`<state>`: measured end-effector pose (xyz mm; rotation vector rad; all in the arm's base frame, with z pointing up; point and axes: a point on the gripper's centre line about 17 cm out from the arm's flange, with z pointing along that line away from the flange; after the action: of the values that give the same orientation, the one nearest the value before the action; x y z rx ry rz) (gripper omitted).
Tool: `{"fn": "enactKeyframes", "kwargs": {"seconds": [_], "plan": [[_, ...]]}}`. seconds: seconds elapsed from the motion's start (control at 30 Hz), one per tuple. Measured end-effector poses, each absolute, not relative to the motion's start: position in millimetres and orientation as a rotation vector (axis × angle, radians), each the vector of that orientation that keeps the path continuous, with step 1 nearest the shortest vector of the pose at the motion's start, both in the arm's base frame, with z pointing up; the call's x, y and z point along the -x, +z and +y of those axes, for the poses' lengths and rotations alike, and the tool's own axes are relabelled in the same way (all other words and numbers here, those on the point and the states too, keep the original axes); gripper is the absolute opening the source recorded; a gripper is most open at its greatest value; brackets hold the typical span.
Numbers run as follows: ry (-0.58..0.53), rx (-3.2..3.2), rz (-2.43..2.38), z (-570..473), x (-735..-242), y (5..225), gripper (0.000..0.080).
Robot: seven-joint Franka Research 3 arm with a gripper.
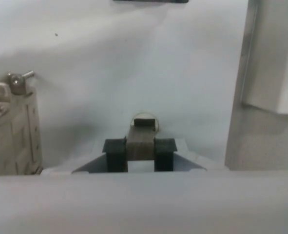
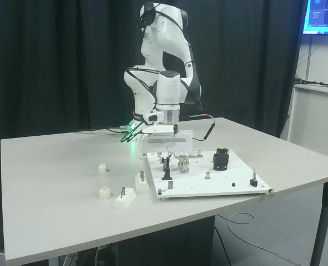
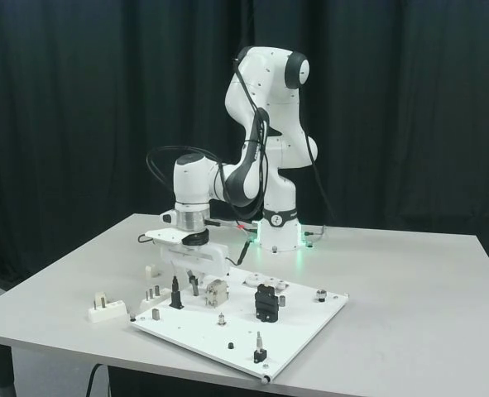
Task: Insert square peg 3.
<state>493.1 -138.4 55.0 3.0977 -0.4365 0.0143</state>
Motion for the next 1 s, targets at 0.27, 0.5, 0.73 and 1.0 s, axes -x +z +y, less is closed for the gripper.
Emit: {"fn": "enactKeyframes", "kwargs": {"seconds": [0.27,0.5,0.73,1.0], "plan": [[0.011,-3.098,-0.437,-138.4,-492.8,55.1,0.0114],[0.033,-3.092,-0.434,-140.2,-496.6,55.5,0.0114],[0.060,-3.082,-0.426,-142.1,-501.3,54.7,0.0114],[0.069,-3.079,-0.424,-142.4,-502.6,54.3,0.0114]]}}
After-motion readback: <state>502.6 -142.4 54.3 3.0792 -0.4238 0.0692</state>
